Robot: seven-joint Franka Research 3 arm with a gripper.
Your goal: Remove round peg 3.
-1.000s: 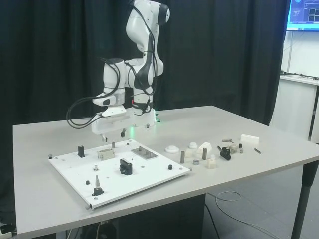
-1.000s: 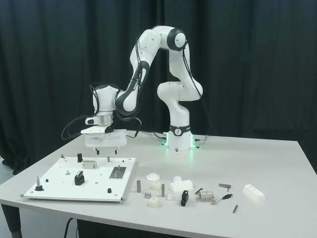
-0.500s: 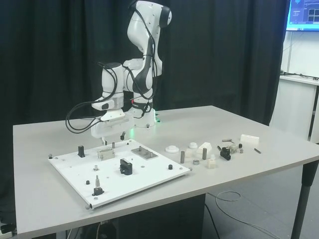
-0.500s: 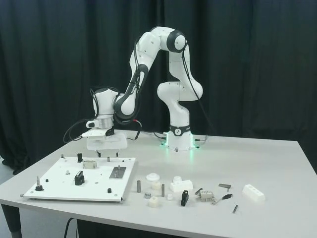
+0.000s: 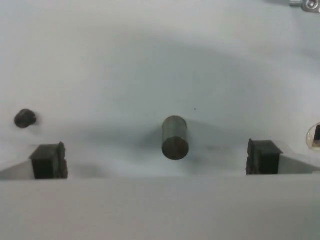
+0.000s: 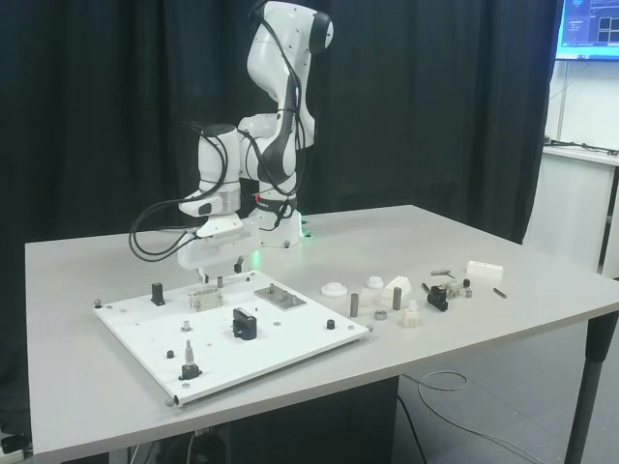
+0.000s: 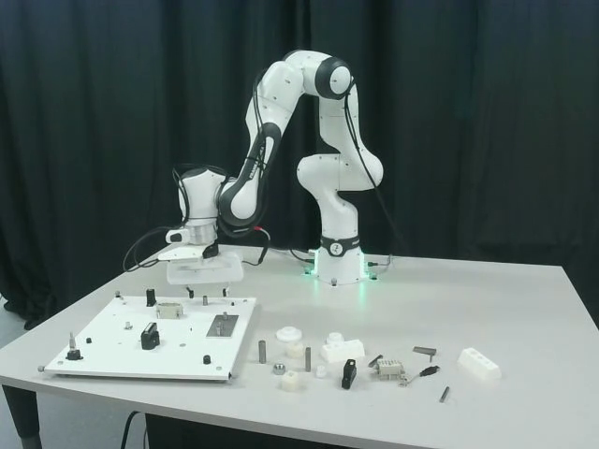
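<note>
A short grey round peg (image 5: 175, 137) stands upright in the white board (image 6: 280, 333), near its far edge. My gripper (image 5: 156, 159) is open, and its black fingertips (image 5: 49, 161) sit on either side of the peg, well apart from it. In the first room view the gripper (image 6: 221, 265) hangs just above the peg (image 6: 220, 281), with nothing held. The second room view shows the gripper (image 7: 206, 289) over the same peg (image 7: 205, 300) at the back of the board (image 7: 178, 360).
The board also carries a black block (image 6: 244, 324), a grey plate (image 6: 280, 296), a black post (image 6: 158, 292) and a metal fitting (image 6: 203, 298) close to the peg. Several loose white, grey and black parts (image 6: 397, 290) lie on the grey table (image 6: 542, 290) beside the board.
The hand has turned at the wrist and come down a little toward the peg. Nothing on the board has moved.
</note>
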